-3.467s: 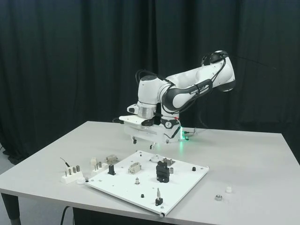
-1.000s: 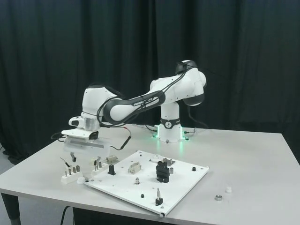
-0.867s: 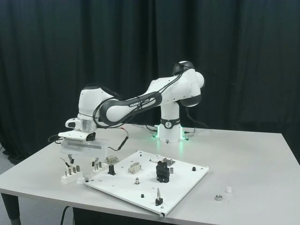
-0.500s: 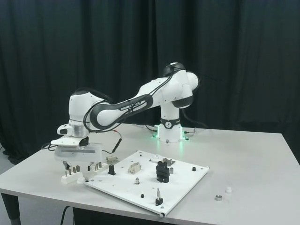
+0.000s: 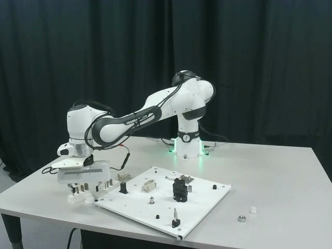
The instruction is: Pick medium gear.
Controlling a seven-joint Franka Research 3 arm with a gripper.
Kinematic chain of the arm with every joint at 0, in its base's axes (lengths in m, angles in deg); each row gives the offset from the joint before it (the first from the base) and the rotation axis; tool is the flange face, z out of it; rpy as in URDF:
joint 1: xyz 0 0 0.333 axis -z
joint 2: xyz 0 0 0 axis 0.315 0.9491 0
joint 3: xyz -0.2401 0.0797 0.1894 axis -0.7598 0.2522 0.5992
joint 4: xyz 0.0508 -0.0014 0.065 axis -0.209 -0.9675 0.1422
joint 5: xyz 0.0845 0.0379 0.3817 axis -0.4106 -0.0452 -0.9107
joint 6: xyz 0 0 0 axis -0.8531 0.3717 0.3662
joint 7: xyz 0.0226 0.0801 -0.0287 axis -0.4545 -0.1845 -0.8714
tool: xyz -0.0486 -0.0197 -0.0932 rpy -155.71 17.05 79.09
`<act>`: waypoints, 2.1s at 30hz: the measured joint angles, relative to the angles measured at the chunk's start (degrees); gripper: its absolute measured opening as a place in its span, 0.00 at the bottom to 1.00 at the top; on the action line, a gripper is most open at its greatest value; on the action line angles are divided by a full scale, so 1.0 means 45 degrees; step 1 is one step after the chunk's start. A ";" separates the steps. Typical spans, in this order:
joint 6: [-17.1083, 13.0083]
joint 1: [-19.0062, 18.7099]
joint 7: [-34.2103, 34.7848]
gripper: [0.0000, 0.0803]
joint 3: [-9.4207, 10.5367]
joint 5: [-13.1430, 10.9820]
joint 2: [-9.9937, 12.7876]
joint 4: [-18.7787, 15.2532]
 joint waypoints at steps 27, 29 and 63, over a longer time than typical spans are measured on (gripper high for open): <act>-0.0607 0.0466 -0.0234 1.00 0.0841 0.0529 0.0001 0.0414; -0.0675 0.0501 -0.0260 1.00 0.0920 0.0540 0.0002 0.0414; -0.1081 0.0823 -0.0363 0.65 0.1607 0.0689 -0.0263 0.0413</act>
